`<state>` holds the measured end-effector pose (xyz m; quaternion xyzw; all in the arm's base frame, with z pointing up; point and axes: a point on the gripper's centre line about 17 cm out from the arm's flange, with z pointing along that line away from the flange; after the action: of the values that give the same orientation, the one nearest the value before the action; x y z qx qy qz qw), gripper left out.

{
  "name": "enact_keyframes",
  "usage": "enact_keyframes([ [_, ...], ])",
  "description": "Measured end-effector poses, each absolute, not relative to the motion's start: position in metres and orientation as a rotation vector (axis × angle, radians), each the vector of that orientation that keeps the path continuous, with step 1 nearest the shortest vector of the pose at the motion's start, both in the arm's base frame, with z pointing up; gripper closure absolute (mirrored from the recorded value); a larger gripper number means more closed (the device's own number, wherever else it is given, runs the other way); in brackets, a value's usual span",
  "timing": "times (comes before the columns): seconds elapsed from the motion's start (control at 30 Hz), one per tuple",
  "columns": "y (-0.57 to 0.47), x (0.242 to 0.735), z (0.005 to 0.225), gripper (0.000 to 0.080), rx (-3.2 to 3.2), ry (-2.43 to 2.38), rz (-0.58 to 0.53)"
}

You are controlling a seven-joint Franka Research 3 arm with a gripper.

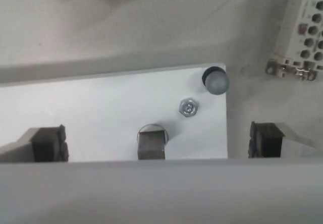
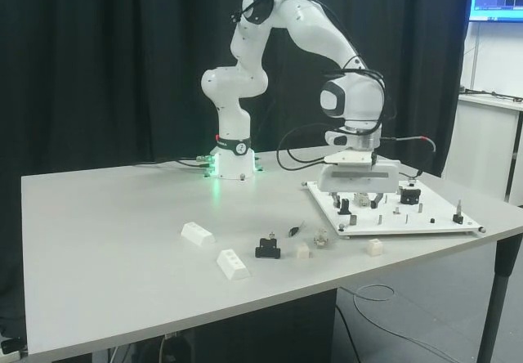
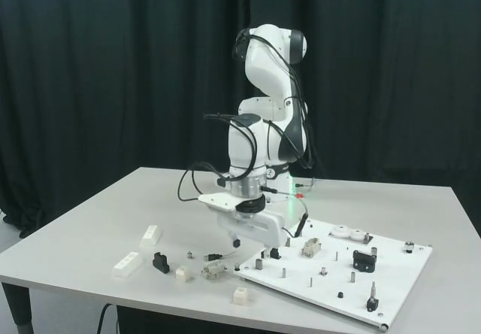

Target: Remove square peg 4.

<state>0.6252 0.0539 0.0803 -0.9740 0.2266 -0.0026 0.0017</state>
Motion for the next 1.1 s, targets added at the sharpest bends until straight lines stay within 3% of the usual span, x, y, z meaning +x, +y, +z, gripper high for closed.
enact_keyframes([
  [0.43, 0.059, 0.618, 0.055, 0.0003, -3.050, 0.753, -0.005],
  [1.1, 0.073, 0.609, 0.046, 0.0003, -3.059, 0.722, 0.007],
])
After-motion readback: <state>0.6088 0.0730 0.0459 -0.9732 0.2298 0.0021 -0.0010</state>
